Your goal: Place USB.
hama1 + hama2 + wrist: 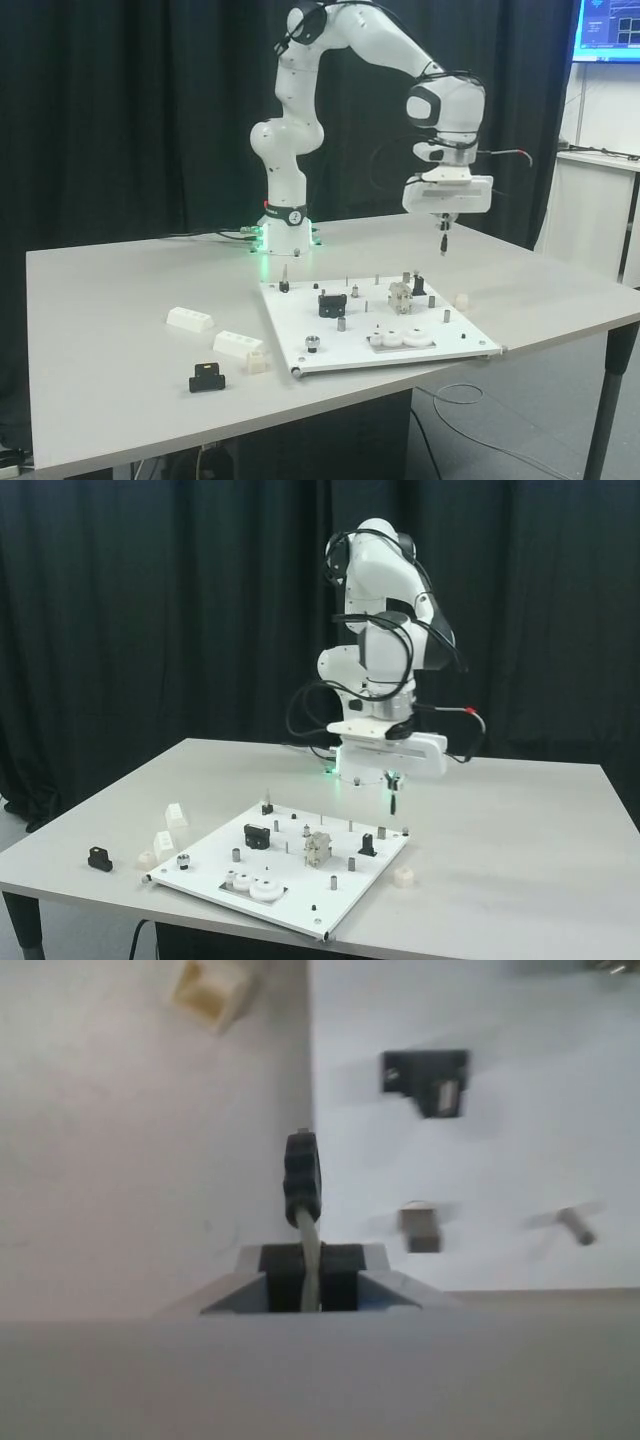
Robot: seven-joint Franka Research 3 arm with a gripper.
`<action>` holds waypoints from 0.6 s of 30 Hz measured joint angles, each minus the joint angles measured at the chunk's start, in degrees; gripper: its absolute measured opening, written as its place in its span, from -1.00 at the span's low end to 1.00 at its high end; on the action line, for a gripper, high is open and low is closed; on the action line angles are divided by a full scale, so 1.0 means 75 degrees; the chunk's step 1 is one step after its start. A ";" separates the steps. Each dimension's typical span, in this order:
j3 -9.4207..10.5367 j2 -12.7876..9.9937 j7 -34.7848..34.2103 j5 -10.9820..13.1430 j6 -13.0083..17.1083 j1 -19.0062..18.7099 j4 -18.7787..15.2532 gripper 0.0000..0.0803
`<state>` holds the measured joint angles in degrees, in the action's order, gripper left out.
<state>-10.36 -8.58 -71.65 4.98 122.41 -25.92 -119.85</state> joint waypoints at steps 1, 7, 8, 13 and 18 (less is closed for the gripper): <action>0.0021 -0.0025 -0.0039 0.0002 0.0032 -0.0041 -0.0005 -0.94; 0.0099 -0.0217 -0.0189 0.0002 0.0411 -0.0357 -0.0079 -0.94; 0.0106 -0.0247 -0.0216 0.0002 0.0475 -0.0406 -0.0098 -0.94; 0.0123 -0.0393 -0.0423 0.0002 0.0826 -0.0648 -0.0218 -0.94; 0.0124 -0.0535 -0.0547 0.0002 0.1070 -0.0815 -0.0270 -0.94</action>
